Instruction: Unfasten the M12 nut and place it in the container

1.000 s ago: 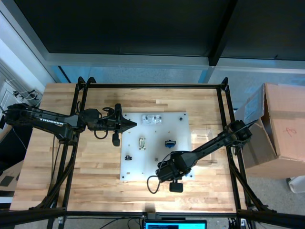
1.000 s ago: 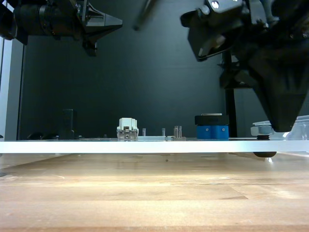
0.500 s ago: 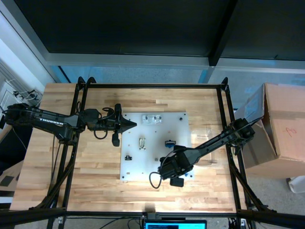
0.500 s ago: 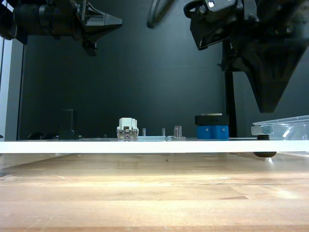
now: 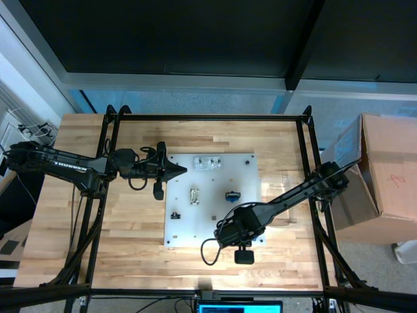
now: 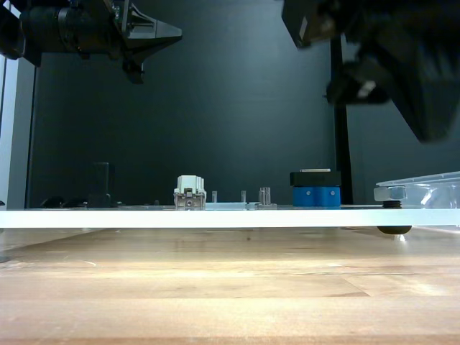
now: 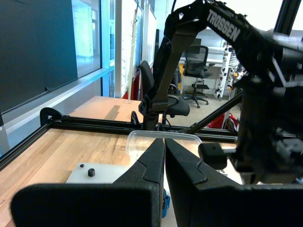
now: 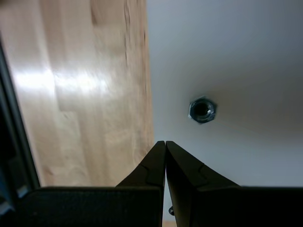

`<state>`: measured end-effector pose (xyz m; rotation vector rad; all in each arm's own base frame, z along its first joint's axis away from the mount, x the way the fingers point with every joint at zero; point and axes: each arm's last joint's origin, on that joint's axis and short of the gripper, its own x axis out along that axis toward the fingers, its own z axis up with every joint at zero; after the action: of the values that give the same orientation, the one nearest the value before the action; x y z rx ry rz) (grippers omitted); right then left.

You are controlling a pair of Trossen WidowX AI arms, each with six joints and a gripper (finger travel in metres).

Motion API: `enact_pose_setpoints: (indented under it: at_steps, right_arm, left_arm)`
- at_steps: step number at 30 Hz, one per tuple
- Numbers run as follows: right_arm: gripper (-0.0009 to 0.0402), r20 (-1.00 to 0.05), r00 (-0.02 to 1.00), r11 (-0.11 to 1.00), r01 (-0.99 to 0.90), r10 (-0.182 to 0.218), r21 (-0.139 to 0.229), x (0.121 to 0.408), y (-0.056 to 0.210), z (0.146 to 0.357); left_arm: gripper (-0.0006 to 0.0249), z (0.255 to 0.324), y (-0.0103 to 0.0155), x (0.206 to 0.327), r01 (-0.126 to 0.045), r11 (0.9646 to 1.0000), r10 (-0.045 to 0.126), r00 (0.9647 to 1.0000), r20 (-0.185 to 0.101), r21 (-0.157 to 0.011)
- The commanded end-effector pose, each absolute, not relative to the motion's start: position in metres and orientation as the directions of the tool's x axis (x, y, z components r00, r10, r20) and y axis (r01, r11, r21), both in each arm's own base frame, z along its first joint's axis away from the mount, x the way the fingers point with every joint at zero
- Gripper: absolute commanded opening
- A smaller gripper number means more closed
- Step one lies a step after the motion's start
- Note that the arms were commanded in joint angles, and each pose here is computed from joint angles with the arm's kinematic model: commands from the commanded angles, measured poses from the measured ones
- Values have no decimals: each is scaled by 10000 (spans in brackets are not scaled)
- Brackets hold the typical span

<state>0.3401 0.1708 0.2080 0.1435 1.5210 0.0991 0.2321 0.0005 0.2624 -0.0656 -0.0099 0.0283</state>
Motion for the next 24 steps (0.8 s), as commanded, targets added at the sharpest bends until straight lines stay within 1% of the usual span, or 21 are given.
enact_pose_setpoints:
  at_steps: [1,6,9,11,12,13,14,16,17,18,19,21,23,24]
  right_arm:
    - [0,-9866,368,9868,255,1591,1601,3409,1703,1946]
    - [0,-9861,445,9868,200,1598,1608,3440,1715,1828]
    - [0,-9863,464,9870,192,1584,1594,3445,1708,1827]
    - [0,-9876,512,9885,212,1483,1495,3449,1698,1828]
    - [0,-9899,591,9912,224,1289,1305,3448,1691,1832]
    - [0,-9931,697,9950,270,939,959,3447,1678,1832]
    - [0,-9958,817,9983,375,404,436,3440,1657,1843]
    - [0,-9899,1039,9923,884,-962,-872,3411,1601,1893]
    - [0,-9839,1058,9855,1049,-1443,-1332,3398,1580,1918]
    - [0,-9796,1070,9816,1058,-1703,-1591,3387,1567,1947]
    - [0,-9780,1069,9801,1063,-1791,-1678,3383,1561,1968]
    - [0,-9781,1125,9805,1099,-1751,-1629,3377,1559,1999]
    - [0,-9808,1104,9818,1200,-1608,-1474,3370,1563,2015]
    - [0,-9840,1051,9837,1236,-1438,-1305,3367,1564,2022]
  left_arm:
    - [0,2623,6,2322,-283,9974,290,9995,90,-656]
    - [0,2623,6,2322,-284,9974,290,9995,86,-656]
    - [0,2623,5,2322,-280,9975,286,9996,86,-656]
    - [0,2623,6,2322,-284,9974,290,9995,86,-656]
    - [0,2623,5,2322,-280,9975,286,9996,86,-656]
    - [0,2623,5,2322,-280,9975,286,9996,90,-656]
    - [0,2623,6,2322,-284,9974,290,9995,86,-656]
    - [0,2623,5,2322,-280,9975,286,9996,86,-656]
    - [0,2623,6,2322,-284,9974,290,9995,86,-656]
    - [0,2623,6,2322,-283,9974,290,9995,90,-656]
    - [0,2623,5,2322,-283,9974,290,9995,90,-656]
    - [0,2622,6,2322,-284,9974,290,9995,78,-656]
    - [0,2623,5,2322,-280,9975,286,9996,82,-656]
    - [0,2623,6,2322,-283,9974,290,9995,90,-656]
